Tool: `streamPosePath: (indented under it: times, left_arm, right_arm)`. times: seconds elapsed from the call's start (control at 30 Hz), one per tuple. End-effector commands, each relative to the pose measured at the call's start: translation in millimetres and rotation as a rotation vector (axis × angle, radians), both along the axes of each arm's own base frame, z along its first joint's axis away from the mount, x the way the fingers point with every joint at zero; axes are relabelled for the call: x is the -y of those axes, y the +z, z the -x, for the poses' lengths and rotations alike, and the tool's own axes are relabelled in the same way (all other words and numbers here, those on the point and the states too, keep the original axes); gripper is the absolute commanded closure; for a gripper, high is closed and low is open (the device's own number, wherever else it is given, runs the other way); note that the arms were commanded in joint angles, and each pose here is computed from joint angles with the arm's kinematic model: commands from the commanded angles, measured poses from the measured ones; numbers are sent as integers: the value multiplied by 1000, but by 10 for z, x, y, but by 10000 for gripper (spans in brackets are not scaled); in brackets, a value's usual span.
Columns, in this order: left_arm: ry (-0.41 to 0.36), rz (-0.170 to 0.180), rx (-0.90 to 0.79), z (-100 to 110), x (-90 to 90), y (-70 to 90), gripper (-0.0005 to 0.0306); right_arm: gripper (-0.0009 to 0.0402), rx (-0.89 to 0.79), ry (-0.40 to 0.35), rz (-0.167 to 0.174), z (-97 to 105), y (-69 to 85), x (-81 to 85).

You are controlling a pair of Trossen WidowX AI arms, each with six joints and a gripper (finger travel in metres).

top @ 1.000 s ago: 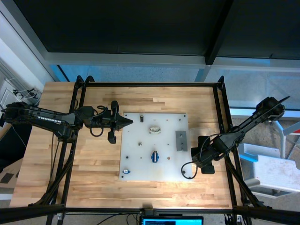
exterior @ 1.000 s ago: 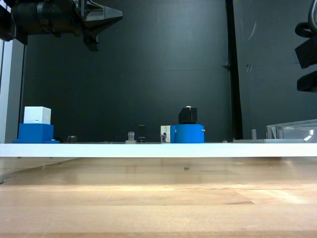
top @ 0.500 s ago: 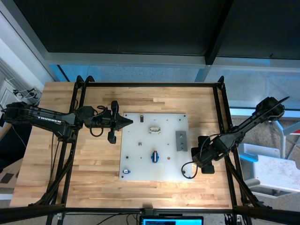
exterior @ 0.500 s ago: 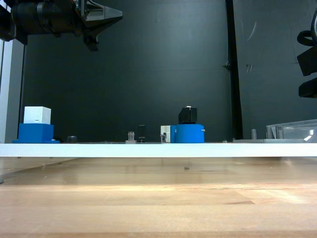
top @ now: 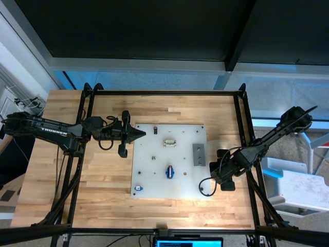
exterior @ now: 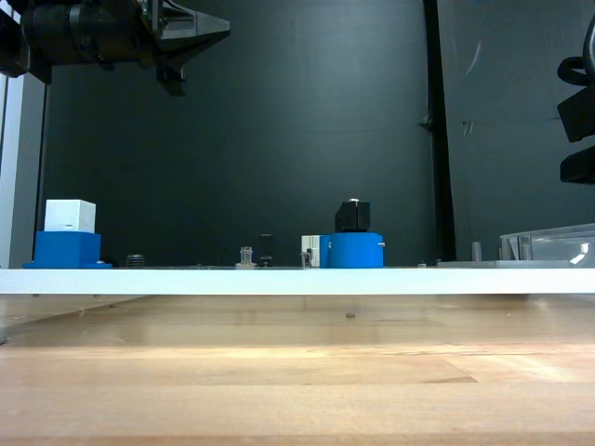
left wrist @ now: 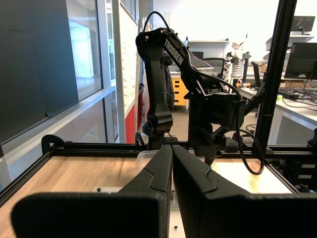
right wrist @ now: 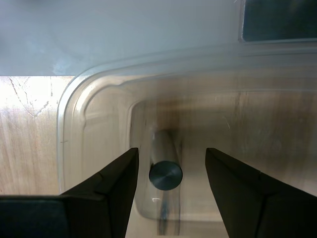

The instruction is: Pick the 16mm cylinder and place it in the taskboard

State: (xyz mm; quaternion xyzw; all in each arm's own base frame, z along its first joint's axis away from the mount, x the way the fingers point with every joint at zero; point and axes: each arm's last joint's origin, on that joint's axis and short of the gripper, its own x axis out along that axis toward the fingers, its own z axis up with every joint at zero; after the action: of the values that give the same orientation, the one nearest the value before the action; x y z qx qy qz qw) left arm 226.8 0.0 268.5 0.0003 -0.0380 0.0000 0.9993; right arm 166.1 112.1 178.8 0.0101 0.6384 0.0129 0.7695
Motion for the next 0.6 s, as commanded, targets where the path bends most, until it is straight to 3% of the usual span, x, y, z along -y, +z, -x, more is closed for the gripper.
streamPosePath:
  times: [0.03, 0.6]
  left_arm:
    - [0, 0, 0, 0, 0, 1, 300]
    - [0, 0, 0, 0, 0, 1, 300]
  right_arm:
    - [225, 0, 0, 0, -1, 1, 0]
    - [287, 1, -1, -1, -1, 1, -1]
